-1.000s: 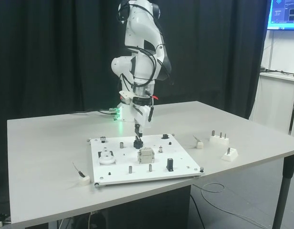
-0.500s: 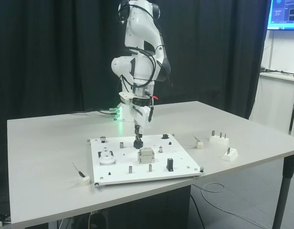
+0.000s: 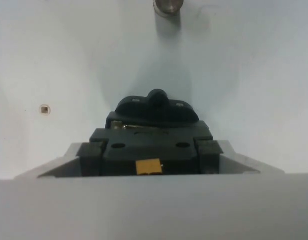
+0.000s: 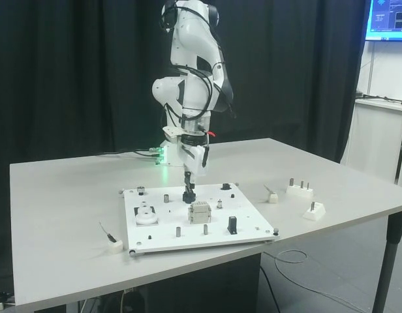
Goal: Insert D-SUB.
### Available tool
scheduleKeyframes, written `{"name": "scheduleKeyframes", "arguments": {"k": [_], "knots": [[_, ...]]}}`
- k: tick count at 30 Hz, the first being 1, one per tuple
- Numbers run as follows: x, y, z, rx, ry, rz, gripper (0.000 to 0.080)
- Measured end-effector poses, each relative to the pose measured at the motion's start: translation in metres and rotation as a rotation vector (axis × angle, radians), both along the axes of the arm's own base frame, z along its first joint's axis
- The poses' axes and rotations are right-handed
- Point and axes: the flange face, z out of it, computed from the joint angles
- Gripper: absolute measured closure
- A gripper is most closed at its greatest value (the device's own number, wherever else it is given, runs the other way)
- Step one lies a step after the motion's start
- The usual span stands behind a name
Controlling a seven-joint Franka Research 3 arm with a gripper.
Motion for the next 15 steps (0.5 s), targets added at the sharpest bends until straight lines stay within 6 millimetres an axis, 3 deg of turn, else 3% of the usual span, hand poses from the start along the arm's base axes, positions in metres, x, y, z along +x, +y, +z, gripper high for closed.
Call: {"name": "scheduleKeyframes", "arguments": {"k": [15], "knots": [[-0.0021, -0.0002, -0.0021, 0.008, -0.004, -0.013, 0.0417]]}}
